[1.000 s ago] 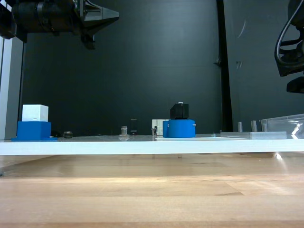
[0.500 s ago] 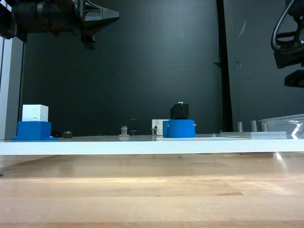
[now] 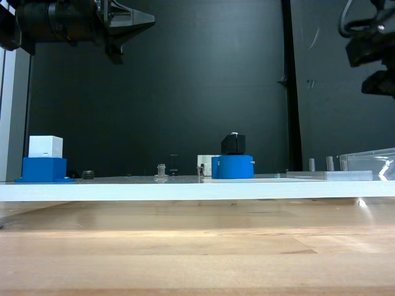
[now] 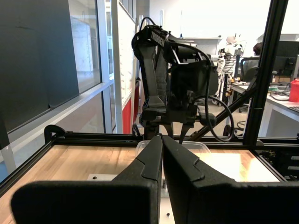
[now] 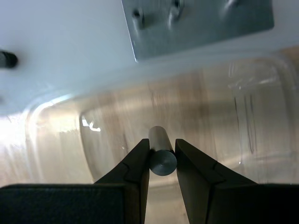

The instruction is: Pick the 16mm cylinder and install on the taskboard

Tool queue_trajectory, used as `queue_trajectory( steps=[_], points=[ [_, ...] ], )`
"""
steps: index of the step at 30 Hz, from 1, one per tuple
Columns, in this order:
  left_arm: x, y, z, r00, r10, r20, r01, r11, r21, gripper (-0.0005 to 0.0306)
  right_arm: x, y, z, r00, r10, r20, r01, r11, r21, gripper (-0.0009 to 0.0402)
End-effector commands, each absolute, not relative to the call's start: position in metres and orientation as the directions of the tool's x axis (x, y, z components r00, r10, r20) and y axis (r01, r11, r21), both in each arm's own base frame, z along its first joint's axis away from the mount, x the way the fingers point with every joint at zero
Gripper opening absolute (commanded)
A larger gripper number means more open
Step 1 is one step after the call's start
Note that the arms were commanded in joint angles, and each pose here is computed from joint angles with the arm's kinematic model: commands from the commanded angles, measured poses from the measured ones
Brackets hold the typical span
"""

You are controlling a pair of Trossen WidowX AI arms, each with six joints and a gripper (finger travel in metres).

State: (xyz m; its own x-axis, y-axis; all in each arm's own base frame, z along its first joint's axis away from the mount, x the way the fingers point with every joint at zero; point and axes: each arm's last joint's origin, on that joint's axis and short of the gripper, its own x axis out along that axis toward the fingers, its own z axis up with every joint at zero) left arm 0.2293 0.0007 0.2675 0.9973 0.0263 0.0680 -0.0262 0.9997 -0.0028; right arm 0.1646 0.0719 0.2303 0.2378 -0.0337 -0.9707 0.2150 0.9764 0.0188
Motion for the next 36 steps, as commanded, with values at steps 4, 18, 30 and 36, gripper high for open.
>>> queue_trajectory(
  steps=[4, 18, 30, 36],
  points=[
    [0.2293, 0.0007, 0.2677, 0.99728, 0.026, 0.069, -0.026, 0.99965, -0.002, 0.0000, 0.179, 0.074, 0.236, 0.229, -0.047, -0.972, 0.237, 0.972, 0.009, 0.0004],
    [0.2293, 0.0007, 0.2676, 0.99731, 0.026, 0.068, -0.026, 0.99965, -0.002, 0.0000, 0.210, 0.083, 0.240, 0.207, -0.064, -0.976, 0.239, 0.971, -0.013, 0.0004],
    [0.2293, 0.0008, 0.2676, 0.99730, 0.027, 0.068, -0.027, 0.99964, -0.002, 0.0000, 0.237, 0.092, 0.239, 0.204, -0.066, -0.977, 0.244, 0.970, -0.014, 0.0004],
    [0.2293, 0.0008, 0.2677, 0.99727, 0.027, 0.069, -0.027, 0.99964, -0.002, 0.0000, 0.251, 0.095, 0.238, 0.205, -0.067, -0.976, 0.249, 0.968, -0.014, 0.0004]
  ],
)
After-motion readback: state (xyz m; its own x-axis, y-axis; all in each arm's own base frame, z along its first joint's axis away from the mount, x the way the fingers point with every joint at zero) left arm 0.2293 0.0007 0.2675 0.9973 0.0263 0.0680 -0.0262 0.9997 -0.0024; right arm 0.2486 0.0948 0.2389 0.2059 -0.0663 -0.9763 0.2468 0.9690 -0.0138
